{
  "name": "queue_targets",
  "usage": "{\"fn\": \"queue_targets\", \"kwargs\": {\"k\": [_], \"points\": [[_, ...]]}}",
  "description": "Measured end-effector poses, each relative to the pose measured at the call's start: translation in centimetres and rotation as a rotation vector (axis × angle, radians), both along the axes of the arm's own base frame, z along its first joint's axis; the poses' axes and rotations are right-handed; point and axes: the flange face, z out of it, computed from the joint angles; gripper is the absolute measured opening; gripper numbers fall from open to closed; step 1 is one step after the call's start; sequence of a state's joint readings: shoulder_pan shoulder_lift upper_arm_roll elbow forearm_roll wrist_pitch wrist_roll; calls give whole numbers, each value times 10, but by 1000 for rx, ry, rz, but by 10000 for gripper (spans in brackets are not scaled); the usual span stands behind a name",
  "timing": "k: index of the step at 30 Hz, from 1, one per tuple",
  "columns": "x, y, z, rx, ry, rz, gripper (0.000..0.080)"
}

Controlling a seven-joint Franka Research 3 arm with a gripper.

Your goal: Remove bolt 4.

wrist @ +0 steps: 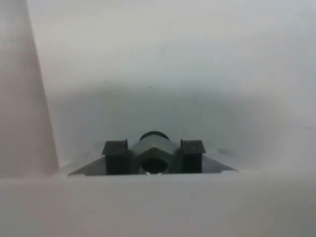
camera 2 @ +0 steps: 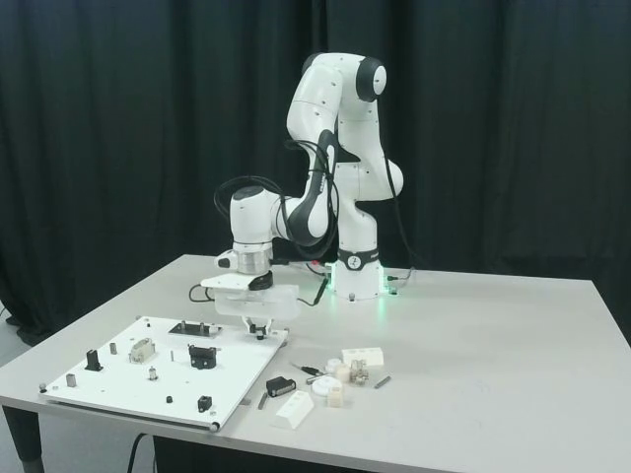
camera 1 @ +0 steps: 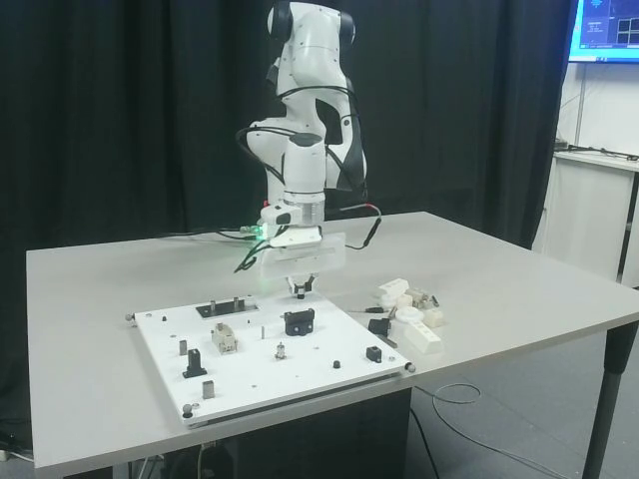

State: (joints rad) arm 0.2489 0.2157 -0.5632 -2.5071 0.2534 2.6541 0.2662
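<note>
On the grey table [camera 1: 120, 299], a white board [camera 1: 300, 374] lies with small fittings standing on it. Leftmost of these, well to the side of the pincer, are a black post [camera 1: 193, 363] and a grey block [camera 1: 224, 339]. Nearer in, a black bracket [camera 1: 299, 322] sits just below and in front of the pincer [camera 1: 300, 289], which hangs low over the board's far edge under the white arm [camera 1: 305, 130].

In the wrist view the pincer [wrist: 153, 159] shows two black fingertips [wrist: 116, 157] with a dark round-headed part, a bolt by its look [wrist: 154, 165], lodged between them (whether this is bolt 4 cannot be told). The fingers stand closed in against that part on either side, clamped on it.

Right of the pincer, off the board, a cluster of white pieces [camera 1: 411, 309] rests on the table, with a small black part [camera 1: 379, 326] beside them.
</note>
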Motion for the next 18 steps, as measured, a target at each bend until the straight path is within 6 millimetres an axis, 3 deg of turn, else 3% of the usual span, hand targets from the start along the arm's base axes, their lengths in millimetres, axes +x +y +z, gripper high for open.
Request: {"fn": "queue_targets", "kwargs": {"k": [18], "points": [[0, 0, 0, 9, 0, 311, 224]]}}
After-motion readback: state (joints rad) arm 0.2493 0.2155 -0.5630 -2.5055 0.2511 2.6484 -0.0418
